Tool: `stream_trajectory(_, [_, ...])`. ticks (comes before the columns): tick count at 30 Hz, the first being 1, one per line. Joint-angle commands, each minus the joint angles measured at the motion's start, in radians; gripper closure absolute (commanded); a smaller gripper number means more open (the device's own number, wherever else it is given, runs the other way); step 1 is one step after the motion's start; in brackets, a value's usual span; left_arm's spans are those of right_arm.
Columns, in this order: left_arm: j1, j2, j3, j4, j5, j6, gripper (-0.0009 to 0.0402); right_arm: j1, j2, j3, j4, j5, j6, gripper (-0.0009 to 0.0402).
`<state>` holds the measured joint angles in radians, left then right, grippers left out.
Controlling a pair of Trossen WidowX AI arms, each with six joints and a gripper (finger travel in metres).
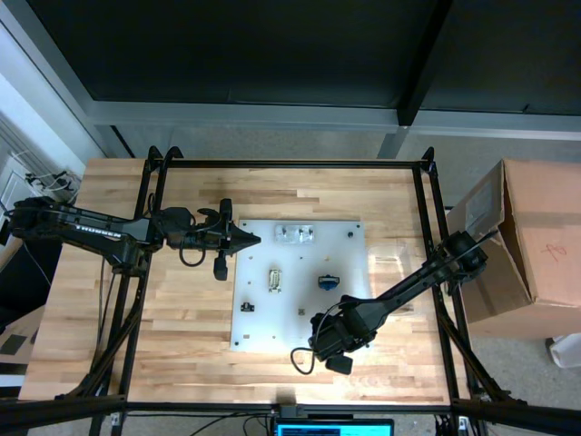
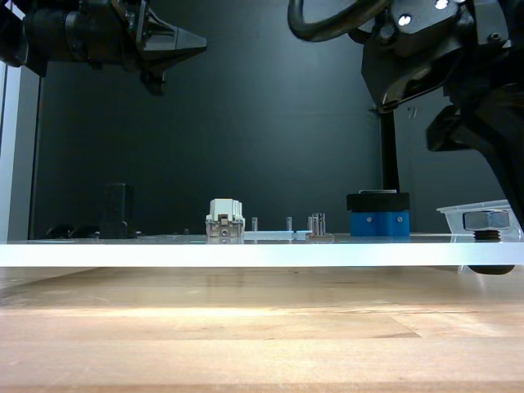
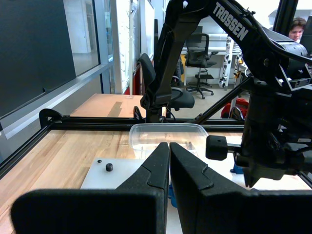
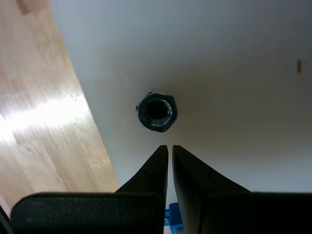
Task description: Pick the M12 nut and place it on its threads and fasten
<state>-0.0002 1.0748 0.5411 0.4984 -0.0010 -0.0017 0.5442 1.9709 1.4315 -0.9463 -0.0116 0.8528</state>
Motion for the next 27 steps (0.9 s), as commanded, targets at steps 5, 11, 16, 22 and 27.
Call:
stream_trajectory(5, [0.0, 0.0, 0.0, 0.0, 0.0, 0.0, 0.0393, 0.001, 0.0, 0.0, 0.0, -0.008, 0.186, 0.037])
stream_trajectory(11, [0.0, 0.0, 0.0, 0.0, 0.0, 0.0, 0.0393, 0.002, 0.0, 0.0, 0.0, -0.008, 0.384, 0.0357])
stream_trajectory(16, [0.0, 0.0, 0.0, 0.0, 0.0, 0.0, 0.0393, 0.002, 0.0, 0.0, -0.001, -0.009, 0.512, 0.0352])
stream_trajectory(22, [0.0, 0.0, 0.0, 0.0, 0.0, 0.0, 0.0393, 0.002, 0.0, 0.0, -0.001, -0.009, 0.664, 0.0355])
stream_trajectory(27, [0.0, 0.0, 0.0, 0.0, 0.0, 0.0, 0.0393, 0.002, 0.0, 0.0, -0.001, -0.008, 0.793, 0.0353])
